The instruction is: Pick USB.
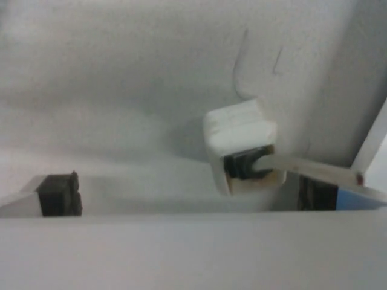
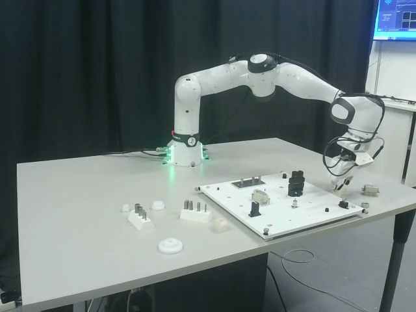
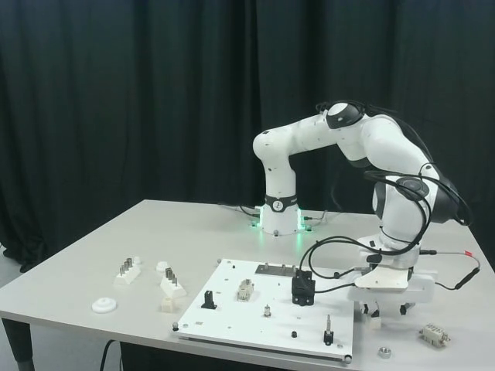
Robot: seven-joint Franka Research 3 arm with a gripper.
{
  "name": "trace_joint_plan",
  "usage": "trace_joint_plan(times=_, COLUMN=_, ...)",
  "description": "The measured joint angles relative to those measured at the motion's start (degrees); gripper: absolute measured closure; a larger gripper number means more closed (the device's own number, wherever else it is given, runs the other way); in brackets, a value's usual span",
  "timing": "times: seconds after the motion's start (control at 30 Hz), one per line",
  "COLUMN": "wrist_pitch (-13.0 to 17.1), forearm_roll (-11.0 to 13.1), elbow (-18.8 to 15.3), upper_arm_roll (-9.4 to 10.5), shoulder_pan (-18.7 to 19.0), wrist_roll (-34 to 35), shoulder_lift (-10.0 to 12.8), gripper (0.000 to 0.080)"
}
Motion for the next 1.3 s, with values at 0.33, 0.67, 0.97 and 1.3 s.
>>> trace_joint_plan(times=0.33, wrist_pitch=0.23, forearm_roll=0.00, elbow=-0.02, upper_arm_roll=0.00, shoulder_pan=-0.74, wrist_roll=-0.05, shoulder_lift=0.00, gripper=0.0003)
trace_joint_plan(times=0.67, wrist_pitch=0.31, forearm_roll=0.00, elbow=-0.02, upper_arm_roll=0.08, shoulder_pan=-1.19, wrist_roll=-0.49, shoulder_lift=0.00, gripper=0.0140)
trace_joint_plan(times=0.97, wrist_pitch=0.30, forearm_roll=0.07, elbow=0.03, upper_arm_roll=0.10, shoulder_pan=-1.21, wrist_roll=-0.75, shoulder_lift=-0.02, gripper=0.0320)
trace_joint_plan(times=1.3, wrist_pitch=0.12, forearm_roll=0.25, elbow=0.30, upper_arm_roll=0.14, shoulder_pan=-1.19, wrist_roll=-0.75, shoulder_lift=-0.29, gripper=0.0514)
